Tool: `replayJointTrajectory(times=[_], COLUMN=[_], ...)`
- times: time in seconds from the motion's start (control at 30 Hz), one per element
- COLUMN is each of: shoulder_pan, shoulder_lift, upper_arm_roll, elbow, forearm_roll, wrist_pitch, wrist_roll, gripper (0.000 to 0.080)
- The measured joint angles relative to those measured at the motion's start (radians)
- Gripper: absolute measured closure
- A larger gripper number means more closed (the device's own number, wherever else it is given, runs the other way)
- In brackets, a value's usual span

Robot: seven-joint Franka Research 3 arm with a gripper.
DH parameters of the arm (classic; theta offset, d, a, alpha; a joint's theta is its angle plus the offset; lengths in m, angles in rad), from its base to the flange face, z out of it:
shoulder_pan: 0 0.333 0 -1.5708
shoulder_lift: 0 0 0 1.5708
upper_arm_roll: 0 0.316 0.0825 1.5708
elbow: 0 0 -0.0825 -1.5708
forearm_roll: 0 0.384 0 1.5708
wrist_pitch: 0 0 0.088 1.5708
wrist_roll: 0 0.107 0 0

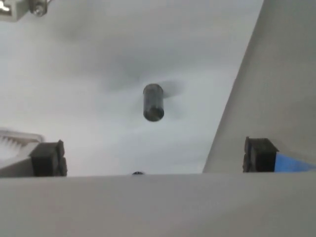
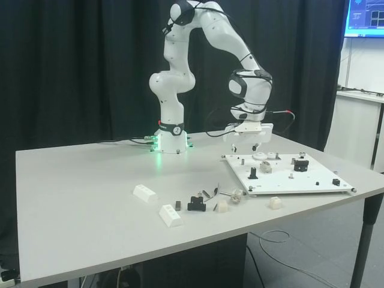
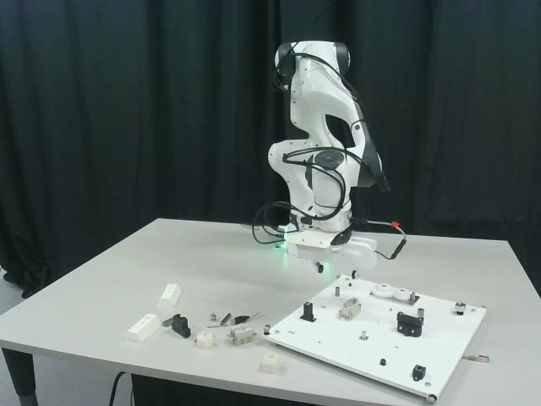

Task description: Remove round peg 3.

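So the hand (image 2: 243, 143) hangs over the back corner of the white board (image 2: 312, 183), the corner nearest the arm's base. Its fingers (image 1: 48, 158) are spread wide with nothing between them. The round peg (image 1: 153, 102) stands upright in the board right below, framed between the two fingertips in the wrist view but not touched. Loose small parts and two white blocks (image 2: 157, 204) lie on the grey bench (image 2: 72, 186) in front of the board.
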Motion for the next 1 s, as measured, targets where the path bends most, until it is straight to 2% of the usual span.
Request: replayJointTrajectory(times=[0.33, 1.0], shoulder_pan=[0.0, 0.0], shoulder_lift=[0.035, 0.085], upper_arm_roll=[0.0, 0.0], elbow=[-0.003, -0.003], forearm_roll=[0.0, 0.0], wrist_pitch=[0.048, 0.096], wrist_roll=[0.0, -0.004], gripper=[0.0003, 0.0003])
